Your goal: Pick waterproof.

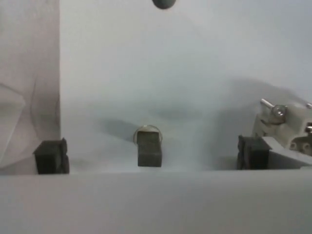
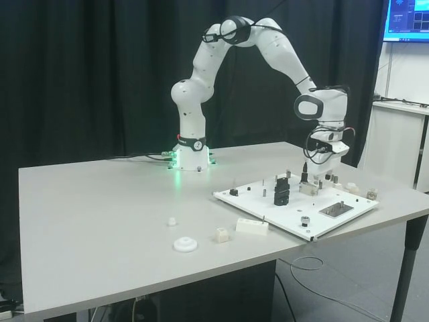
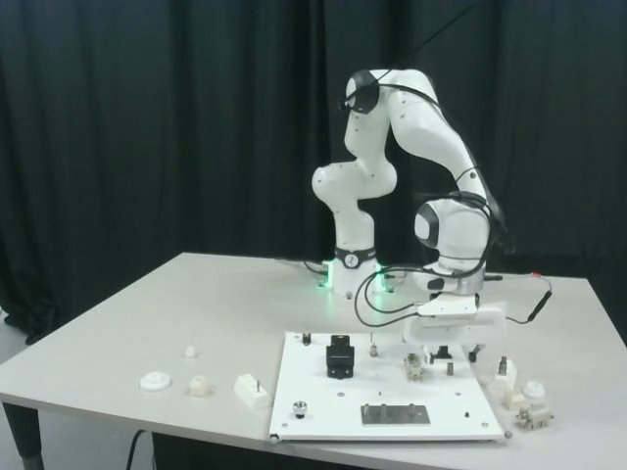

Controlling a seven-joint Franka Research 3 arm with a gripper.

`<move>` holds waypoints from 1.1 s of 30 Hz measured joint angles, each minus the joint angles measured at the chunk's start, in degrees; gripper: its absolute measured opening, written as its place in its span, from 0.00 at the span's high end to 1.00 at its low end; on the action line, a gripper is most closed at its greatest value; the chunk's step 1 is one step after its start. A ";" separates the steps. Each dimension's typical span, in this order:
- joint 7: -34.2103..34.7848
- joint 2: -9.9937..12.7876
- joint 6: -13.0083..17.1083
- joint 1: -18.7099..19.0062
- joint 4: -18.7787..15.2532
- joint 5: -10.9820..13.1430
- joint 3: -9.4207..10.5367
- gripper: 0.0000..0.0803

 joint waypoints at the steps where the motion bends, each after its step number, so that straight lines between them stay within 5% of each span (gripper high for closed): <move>1: 0.00 -0.11 -0.37 -0.02 0.23 0.00 -0.02 0.03; 12: 0.00 -0.73 -4.69 -0.21 2.79 0.00 -0.37 0.01; 33: -0.80 -0.79 -8.16 -0.21 5.71 0.00 -1.35 0.00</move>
